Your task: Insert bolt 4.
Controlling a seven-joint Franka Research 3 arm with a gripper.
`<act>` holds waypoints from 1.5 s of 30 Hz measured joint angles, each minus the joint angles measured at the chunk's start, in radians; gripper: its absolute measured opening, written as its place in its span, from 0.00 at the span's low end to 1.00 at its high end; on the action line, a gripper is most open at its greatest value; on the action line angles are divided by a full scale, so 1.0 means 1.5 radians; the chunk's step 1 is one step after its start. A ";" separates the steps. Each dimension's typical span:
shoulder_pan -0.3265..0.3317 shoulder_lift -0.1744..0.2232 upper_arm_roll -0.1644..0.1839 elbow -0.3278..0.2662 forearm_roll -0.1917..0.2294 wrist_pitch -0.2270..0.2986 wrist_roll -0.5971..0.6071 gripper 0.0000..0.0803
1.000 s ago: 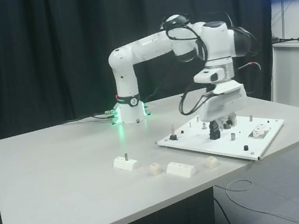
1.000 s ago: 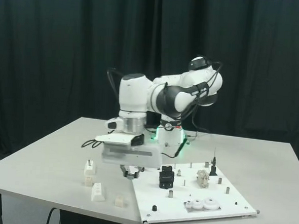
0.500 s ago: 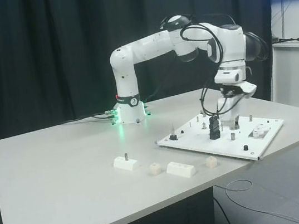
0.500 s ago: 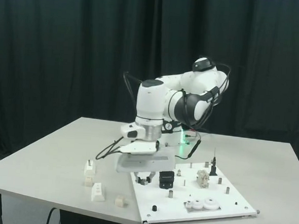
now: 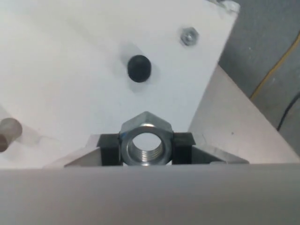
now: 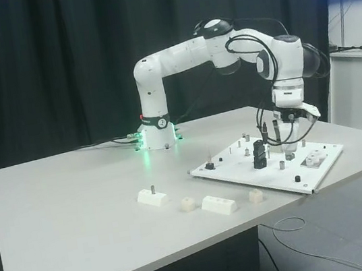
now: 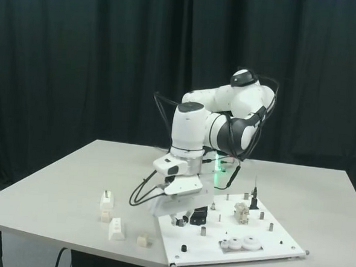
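In the wrist view a grey hex nut (image 5: pixel 146 145) with a threaded bore sits clamped between two black finger pads (image 5: pixel 108 149). My gripper (image 5: pixel 146 147) is shut on it, just above the white board (image 5: pixel 70 70). Near the nut on the board are a black round knob (image 5: pixel 138 68) and a small grey nut (image 5: pixel 189 35). In the first room view the gripper (image 6: pixel 291 153) hangs low over the board (image 6: pixel 237 168), toward its right part. From the second room view the gripper (image 7: pixel 179 219) is over the board's (image 7: pixel 213 250) left side, and the nut is too small to make out.
On the board stand a black fixture (image 6: pixel 259 154), a thin black post (image 6: pixel 209 161), several grey studs and white gears (image 6: pixel 316 156). Several white blocks (image 6: pixel 152 196) lie on the grey table (image 6: pixel 74 192) left of the board. The table edge (image 5: pixel 225 117) runs close by the board's corner.
The arm has swung across the board toward the side with the white gears, and the wrist has turned and come lower. The hand now sits past the black fixture.
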 joint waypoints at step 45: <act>-0.023 0.000 0.077 0.035 -0.034 0.056 -0.108 0.28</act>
